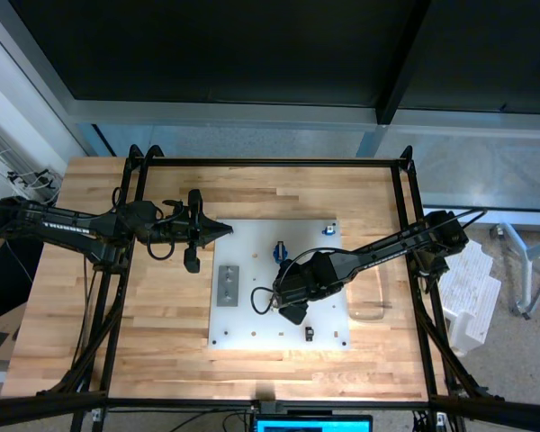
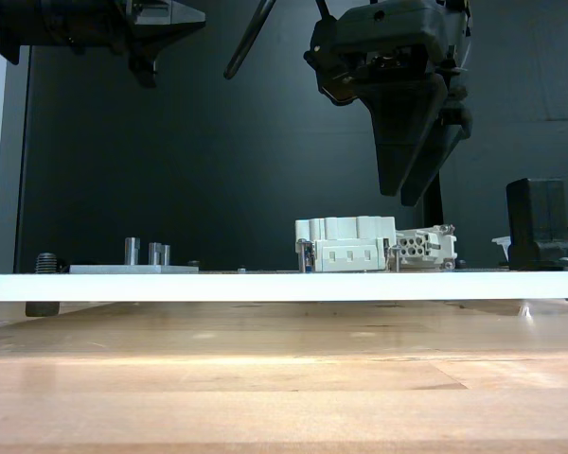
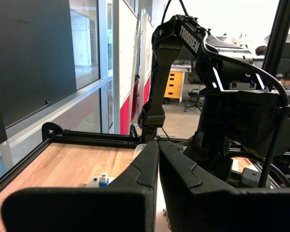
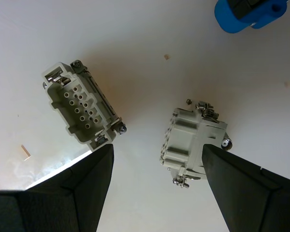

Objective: Pick the HAN10E connector and install on the hub

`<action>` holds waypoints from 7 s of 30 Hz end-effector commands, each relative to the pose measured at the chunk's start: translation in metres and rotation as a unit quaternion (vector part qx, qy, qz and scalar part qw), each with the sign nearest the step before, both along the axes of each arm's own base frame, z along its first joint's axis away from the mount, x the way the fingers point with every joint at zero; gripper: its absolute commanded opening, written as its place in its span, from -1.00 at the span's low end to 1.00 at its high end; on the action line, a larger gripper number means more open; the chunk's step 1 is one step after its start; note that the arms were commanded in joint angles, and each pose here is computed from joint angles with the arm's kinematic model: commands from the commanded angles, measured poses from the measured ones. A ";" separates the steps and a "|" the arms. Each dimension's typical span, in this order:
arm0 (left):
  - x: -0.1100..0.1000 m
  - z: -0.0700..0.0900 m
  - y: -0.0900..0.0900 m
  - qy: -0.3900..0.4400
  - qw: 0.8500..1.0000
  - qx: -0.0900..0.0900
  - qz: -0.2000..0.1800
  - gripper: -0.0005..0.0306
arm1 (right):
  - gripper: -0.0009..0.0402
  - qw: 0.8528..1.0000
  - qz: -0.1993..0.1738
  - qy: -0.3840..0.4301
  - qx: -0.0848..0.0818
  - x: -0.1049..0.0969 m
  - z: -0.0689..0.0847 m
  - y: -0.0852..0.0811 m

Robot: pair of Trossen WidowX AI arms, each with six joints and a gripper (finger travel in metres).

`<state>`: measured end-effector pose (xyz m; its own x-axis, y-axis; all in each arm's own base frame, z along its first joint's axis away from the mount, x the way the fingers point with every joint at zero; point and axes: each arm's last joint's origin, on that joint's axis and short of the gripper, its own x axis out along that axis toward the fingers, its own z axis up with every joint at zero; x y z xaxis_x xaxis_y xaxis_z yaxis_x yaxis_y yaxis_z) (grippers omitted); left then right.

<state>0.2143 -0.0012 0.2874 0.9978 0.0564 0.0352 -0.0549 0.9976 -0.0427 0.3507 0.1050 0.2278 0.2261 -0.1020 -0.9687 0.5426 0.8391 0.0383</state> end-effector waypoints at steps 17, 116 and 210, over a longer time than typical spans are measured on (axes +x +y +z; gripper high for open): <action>0.000 0.000 0.000 0.000 1.000 0.000 0.000 -0.96 | 0.28 1.000 -0.022 0.015 -0.001 -0.004 0.000 -0.004; 0.003 -0.003 -0.001 0.009 1.000 -0.009 -0.016 -0.87 | -0.50 0.971 0.206 -0.116 -0.031 -0.027 0.123 -0.099; 0.098 -0.018 -0.002 0.115 0.993 0.004 -0.024 -0.18 | -0.34 0.959 0.245 -0.138 -0.021 0.009 0.123 -0.104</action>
